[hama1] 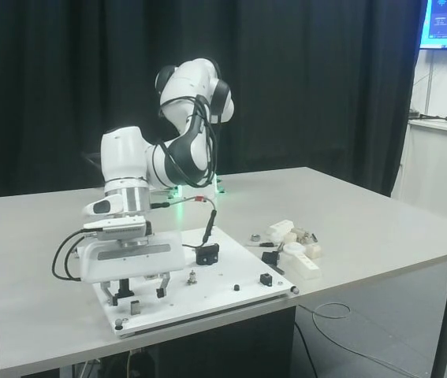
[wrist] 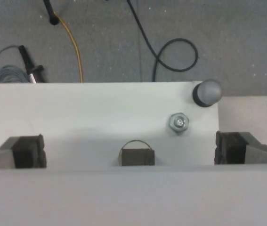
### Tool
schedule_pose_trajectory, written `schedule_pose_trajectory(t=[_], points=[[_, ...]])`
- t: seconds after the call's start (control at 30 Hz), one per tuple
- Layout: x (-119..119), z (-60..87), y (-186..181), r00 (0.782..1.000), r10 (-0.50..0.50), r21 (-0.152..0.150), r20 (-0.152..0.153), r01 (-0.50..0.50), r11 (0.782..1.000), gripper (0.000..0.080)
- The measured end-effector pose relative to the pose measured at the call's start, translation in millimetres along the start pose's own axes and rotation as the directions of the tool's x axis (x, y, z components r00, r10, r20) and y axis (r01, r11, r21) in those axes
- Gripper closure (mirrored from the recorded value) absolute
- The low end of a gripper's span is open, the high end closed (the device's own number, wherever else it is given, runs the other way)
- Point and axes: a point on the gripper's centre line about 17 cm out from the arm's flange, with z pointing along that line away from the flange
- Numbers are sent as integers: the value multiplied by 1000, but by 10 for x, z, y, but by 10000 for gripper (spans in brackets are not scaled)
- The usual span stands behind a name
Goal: Remove square peg 3.
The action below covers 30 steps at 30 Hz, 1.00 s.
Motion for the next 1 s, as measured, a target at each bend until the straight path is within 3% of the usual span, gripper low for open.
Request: schedule_pose_trajectory(t=[1.0], points=[[-85, 132, 2, 1000, 19, 17, 2, -19, 1000, 3]])
